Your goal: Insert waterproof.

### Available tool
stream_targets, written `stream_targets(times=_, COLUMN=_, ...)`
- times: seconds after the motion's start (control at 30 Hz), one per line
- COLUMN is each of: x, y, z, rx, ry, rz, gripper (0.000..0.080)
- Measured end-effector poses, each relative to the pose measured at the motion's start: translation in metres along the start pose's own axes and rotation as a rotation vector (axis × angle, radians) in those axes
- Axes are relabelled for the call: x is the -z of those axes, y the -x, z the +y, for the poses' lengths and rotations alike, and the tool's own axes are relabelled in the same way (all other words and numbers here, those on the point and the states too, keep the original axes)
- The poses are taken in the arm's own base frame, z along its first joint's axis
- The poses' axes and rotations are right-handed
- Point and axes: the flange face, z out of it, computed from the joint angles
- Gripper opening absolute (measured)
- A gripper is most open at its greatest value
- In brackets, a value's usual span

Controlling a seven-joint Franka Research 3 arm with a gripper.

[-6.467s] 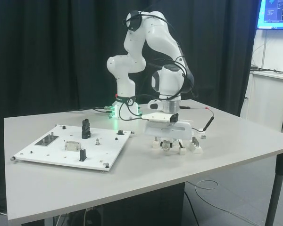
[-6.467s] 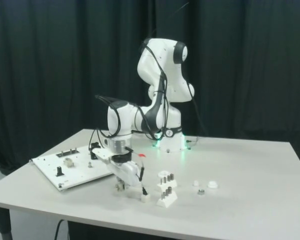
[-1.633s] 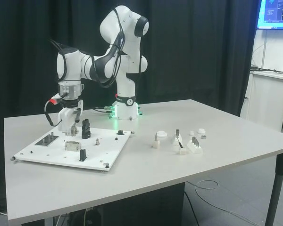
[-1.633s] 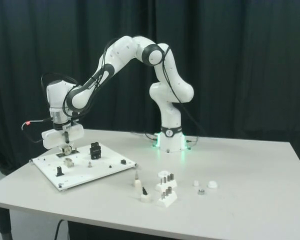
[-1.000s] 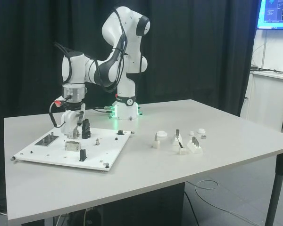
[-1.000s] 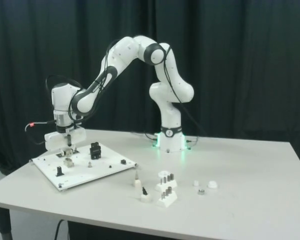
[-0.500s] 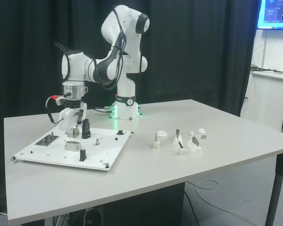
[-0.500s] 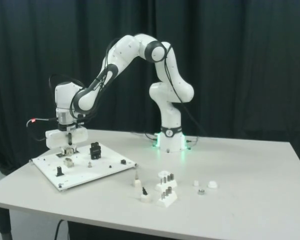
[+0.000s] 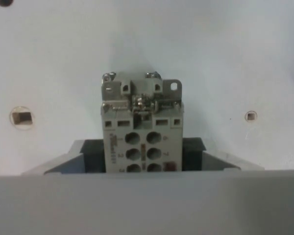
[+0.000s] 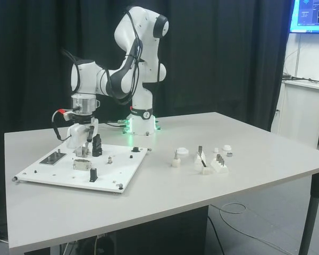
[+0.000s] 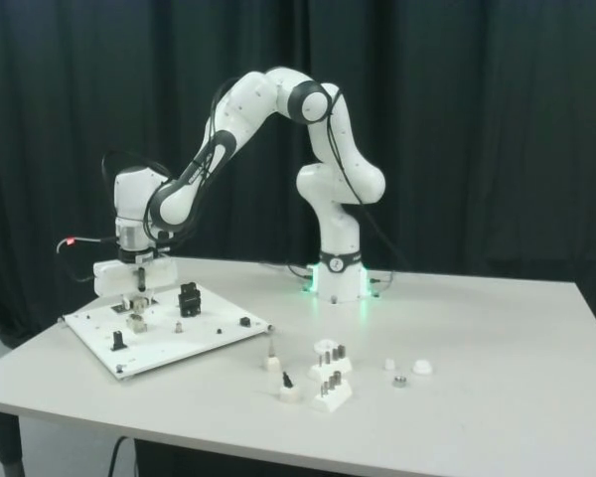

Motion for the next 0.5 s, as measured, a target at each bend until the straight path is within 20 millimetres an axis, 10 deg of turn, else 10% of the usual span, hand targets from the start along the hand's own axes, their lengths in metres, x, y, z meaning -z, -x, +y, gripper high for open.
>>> stream_targets(times=0.5, x=-0.0014, y=-0.0032, z=-0.0008, rx=-0.007, ry=-0.001, rz=-0.016, gripper=0.0313)
